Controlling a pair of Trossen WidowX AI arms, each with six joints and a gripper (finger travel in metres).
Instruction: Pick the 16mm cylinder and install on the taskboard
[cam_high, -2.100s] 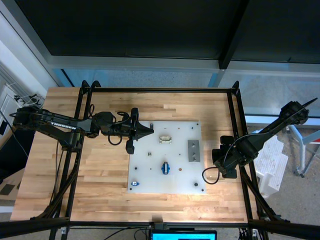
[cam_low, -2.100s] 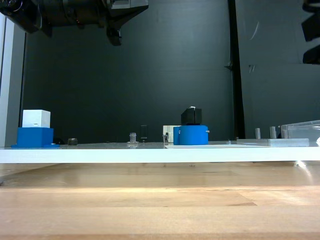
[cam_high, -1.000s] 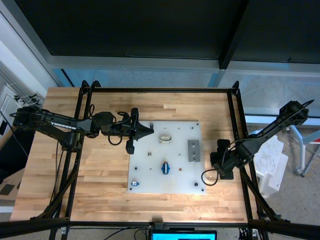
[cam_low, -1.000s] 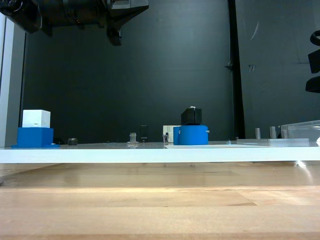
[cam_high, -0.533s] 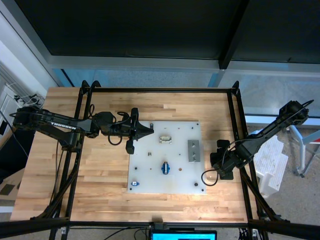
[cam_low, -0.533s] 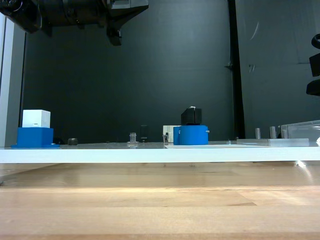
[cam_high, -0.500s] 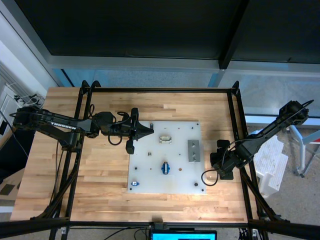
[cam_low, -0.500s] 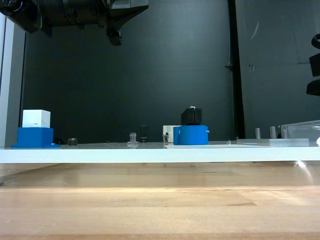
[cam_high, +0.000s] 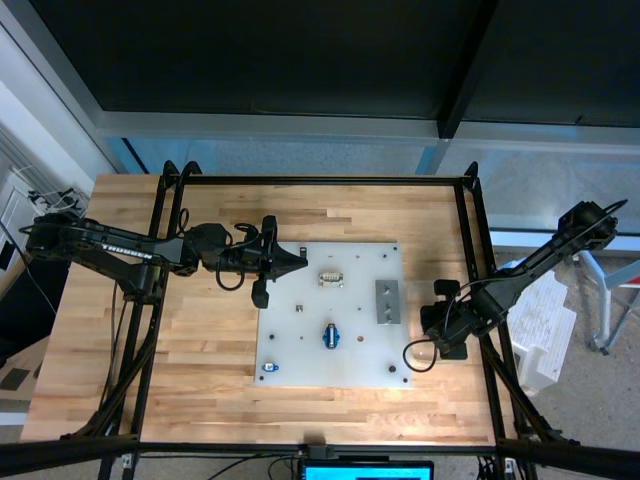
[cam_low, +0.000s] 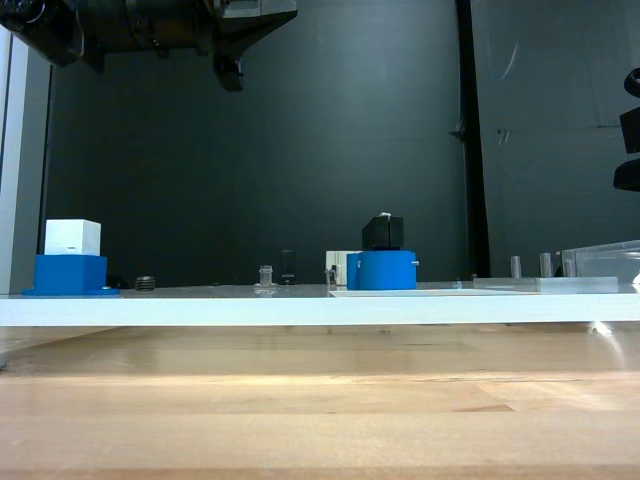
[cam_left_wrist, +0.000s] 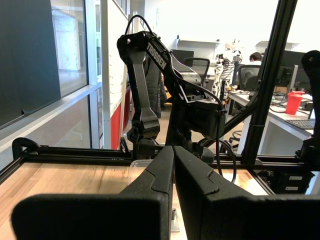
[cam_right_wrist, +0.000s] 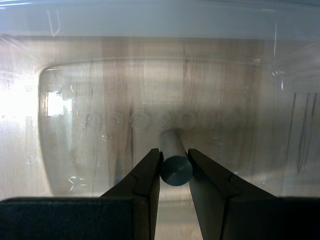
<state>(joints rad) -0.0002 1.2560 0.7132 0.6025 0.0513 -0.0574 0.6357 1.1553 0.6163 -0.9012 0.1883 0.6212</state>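
Right claw (cam_right_wrist: 174, 151) tight around 16mm cylinder (cam_right_wrist: 176, 170); left claw (cam_high: 298, 258) above taskboard (cam_high: 300, 345)

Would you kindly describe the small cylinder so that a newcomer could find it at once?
From the white board in the middle of the table, where the shut left gripper hovers over the far left corner, look past its right edge to the right gripper above a clear tray. The cylinder is the short grey peg pinched between its fingers, round, unlike the rectangular grey block on the board.
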